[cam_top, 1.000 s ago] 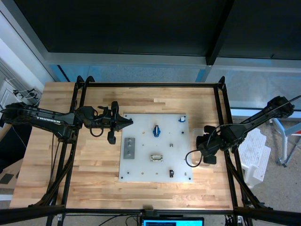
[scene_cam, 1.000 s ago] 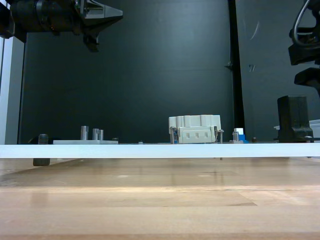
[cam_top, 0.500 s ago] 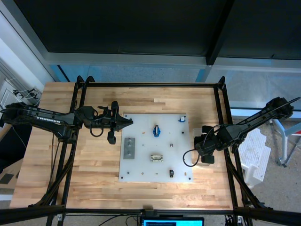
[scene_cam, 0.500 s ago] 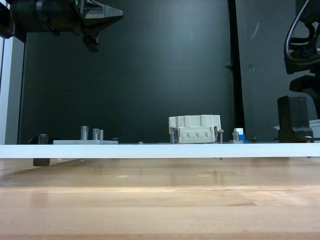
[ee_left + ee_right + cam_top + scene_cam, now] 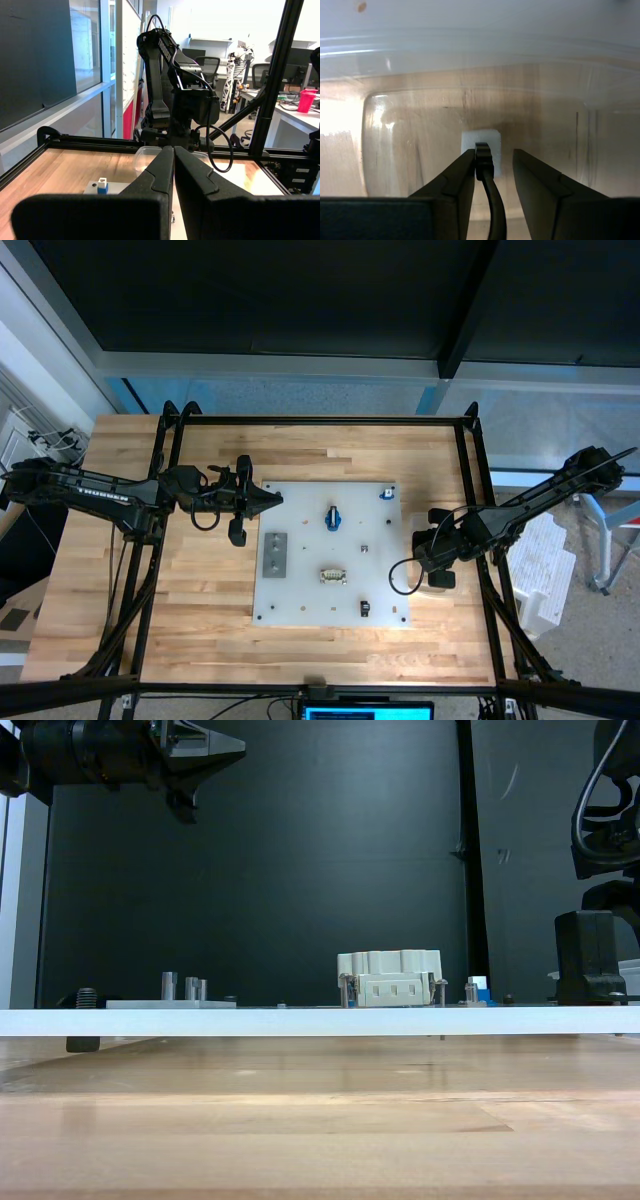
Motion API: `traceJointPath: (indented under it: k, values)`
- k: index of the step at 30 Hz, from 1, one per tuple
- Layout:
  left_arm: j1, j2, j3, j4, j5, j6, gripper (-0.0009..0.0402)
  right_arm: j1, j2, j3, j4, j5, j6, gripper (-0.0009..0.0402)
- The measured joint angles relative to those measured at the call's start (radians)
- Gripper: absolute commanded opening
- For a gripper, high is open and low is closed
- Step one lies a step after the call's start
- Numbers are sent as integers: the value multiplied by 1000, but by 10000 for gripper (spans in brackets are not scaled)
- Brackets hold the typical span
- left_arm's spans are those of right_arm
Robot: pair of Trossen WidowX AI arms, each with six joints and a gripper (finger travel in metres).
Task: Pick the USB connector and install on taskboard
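Observation:
The USB connector (image 5: 483,153) is a black plug on a white block with a black cable, lying in a clear plastic tray (image 5: 410,100). My right gripper (image 5: 492,162) is open and low inside that tray, one finger on each side of the plug; the finger (image 5: 462,172) beside the cable is close against it. From above, the right gripper (image 5: 434,558) hangs just off the right edge of the white taskboard (image 5: 300,590). My left gripper (image 5: 270,498) is shut and empty, held high over the board's upper left corner.
On the taskboard stand a grey metal plate (image 5: 274,554), a blue part (image 5: 333,518), a beige socket block (image 5: 333,576) and a small black part (image 5: 366,608). A black frame (image 5: 320,421) borders the wooden table. The right arm's cable (image 5: 400,578) loops beside the tray.
The right arm shifted slightly left toward the board and dropped lower over the tray. The left arm has not moved.

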Motion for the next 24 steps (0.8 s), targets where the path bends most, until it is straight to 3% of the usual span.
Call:
traceJointPath:
  k: [9,13,24]
  values:
    - [0,0,0,0,0,0,0,0,-13,-2,-6,-2,-1,0]
    - [0,0,0,0,0,0,0,0,-21,-3,-6,-18,-1,4]
    - [0,0,0,0,0,0,0,3,-55,-4,-21,-18,-3,0]
